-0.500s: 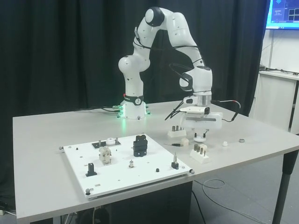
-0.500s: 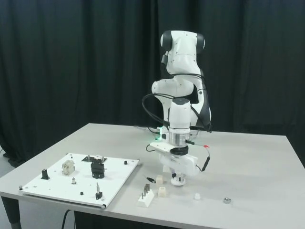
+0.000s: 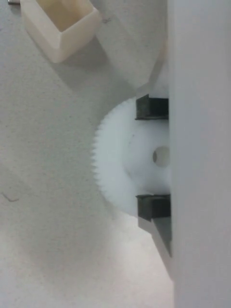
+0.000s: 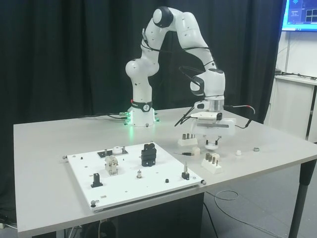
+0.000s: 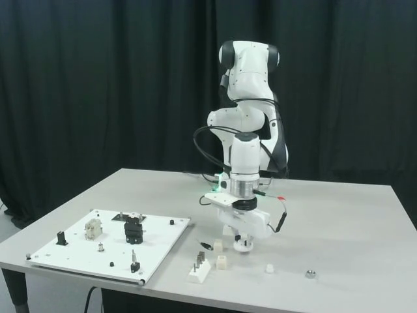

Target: Insert large gear.

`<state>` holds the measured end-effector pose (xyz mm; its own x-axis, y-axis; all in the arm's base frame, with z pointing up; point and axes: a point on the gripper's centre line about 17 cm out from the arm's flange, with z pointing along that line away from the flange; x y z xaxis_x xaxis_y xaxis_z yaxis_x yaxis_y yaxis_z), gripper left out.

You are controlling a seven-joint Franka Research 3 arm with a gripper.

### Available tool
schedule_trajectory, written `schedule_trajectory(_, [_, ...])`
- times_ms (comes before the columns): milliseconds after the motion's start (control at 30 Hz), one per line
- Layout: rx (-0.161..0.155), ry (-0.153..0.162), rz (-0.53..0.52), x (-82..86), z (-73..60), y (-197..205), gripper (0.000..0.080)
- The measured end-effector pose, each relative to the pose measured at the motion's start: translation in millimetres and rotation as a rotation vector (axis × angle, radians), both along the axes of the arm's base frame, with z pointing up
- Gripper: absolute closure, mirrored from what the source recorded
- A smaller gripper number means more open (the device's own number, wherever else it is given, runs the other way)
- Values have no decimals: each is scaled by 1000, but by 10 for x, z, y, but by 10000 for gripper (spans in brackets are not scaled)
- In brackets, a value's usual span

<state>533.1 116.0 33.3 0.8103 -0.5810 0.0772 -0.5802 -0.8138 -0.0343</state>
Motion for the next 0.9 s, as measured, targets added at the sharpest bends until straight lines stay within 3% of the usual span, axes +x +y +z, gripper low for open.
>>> schedule_trajectory(900, [-6, 1, 6, 1, -2, -31, 473])
